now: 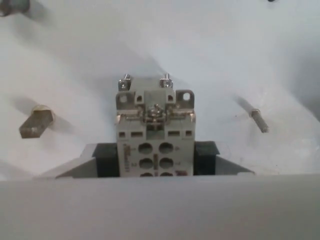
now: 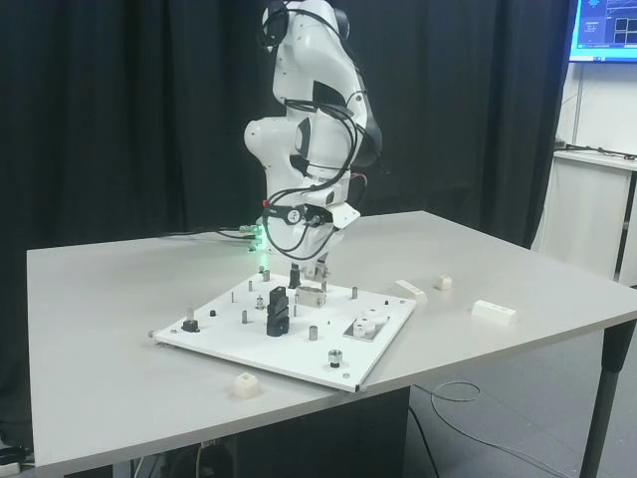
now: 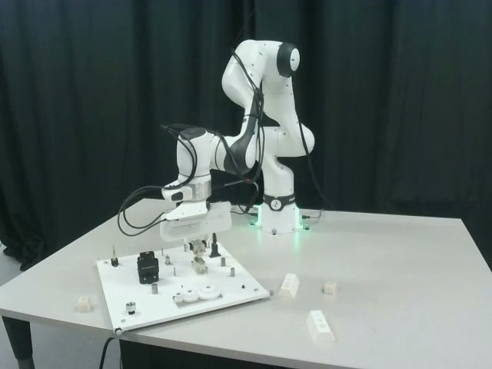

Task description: Place waterproof.

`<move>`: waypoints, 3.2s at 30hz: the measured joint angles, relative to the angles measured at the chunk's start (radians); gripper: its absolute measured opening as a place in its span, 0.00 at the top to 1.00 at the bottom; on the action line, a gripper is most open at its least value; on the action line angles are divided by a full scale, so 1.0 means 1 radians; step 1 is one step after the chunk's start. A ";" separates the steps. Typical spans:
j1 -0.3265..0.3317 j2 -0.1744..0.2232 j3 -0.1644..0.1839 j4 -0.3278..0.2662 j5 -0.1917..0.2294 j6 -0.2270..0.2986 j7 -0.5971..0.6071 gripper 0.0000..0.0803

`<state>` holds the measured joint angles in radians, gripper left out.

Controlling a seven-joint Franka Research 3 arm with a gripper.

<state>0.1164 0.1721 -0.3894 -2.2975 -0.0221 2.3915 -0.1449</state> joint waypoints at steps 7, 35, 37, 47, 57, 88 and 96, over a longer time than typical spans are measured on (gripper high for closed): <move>-0.001 -0.002 -0.003 0.007 0.000 -0.004 0.003 0.61; 0.036 -0.003 0.013 0.040 0.045 -0.015 0.047 0.61; 0.049 -0.003 0.018 0.048 0.058 -0.027 0.058 0.61; 0.126 -0.001 0.061 0.102 0.109 -0.059 0.168 0.61; 0.196 0.051 0.119 0.183 0.116 -0.060 0.308 0.61; 0.244 0.357 0.220 0.415 0.135 -0.058 0.444 0.61; 0.244 0.396 0.237 0.438 0.140 -0.052 0.449 0.61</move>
<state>0.3606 0.5684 -0.1525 -1.8591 0.1184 2.3395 0.3037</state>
